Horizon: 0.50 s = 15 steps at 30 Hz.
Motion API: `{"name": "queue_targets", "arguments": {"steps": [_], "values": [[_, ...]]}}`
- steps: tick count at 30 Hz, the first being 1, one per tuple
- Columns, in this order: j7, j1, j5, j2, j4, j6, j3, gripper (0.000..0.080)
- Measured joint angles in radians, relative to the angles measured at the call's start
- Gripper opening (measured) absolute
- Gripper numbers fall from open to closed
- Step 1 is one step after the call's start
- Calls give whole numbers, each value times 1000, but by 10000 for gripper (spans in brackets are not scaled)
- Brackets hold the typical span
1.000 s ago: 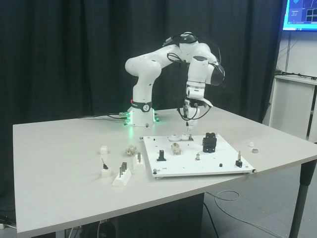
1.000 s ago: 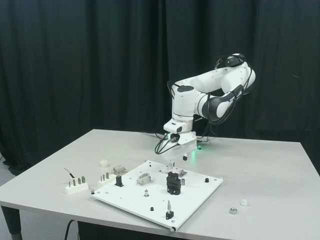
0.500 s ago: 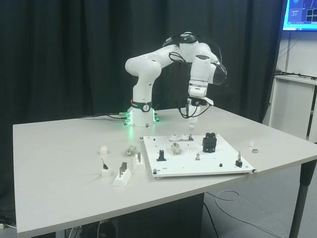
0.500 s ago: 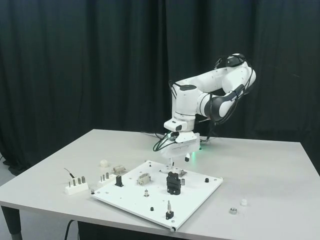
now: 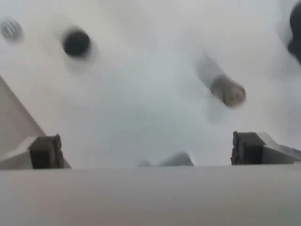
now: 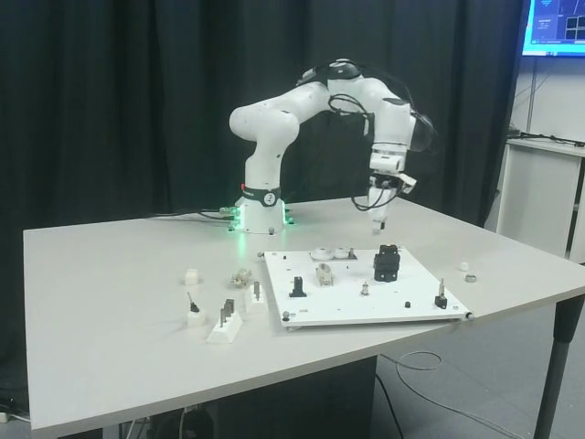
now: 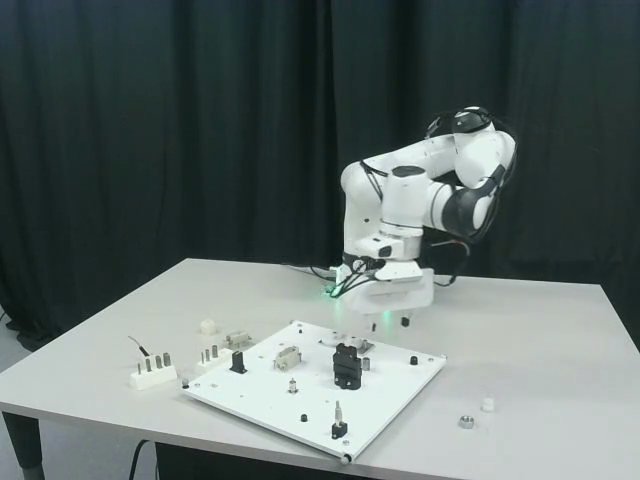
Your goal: Pick small gear.
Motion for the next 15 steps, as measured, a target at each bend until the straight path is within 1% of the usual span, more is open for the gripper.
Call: {"name": "queue_targets", "arguments": {"steps": [8,15], "values": [[145,48,-5,0,54,43,4,800],[266,51,-26,0,115,87,25,800]]}}
